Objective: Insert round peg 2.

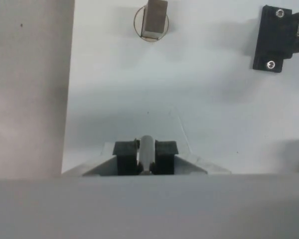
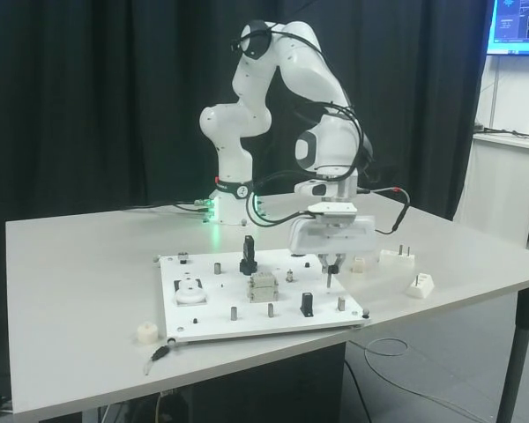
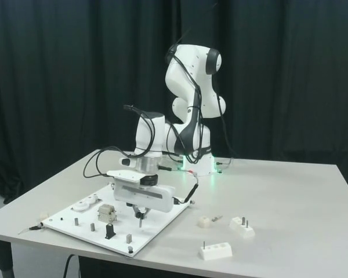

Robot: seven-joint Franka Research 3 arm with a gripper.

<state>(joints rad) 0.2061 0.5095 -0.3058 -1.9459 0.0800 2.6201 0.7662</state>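
Gripper (image 1: 146,158) holds round peg (image 1: 147,152) tight between its fingers above white board (image 1: 189,99), so carrying step is running and next move needs exact lowering into its hole

White arm (image 2: 273,97) bent over, gripper (image 1: 146,160) pointing down, clamped

You see the round peg (image 1: 147,152) as a slim grey cylinder, upright, clamped between the two black fingertips of the gripper (image 1: 146,158). It hangs over the white board (image 2: 273,310), its lower end just above the surface, near the board's edge on the side away from the arm's base.
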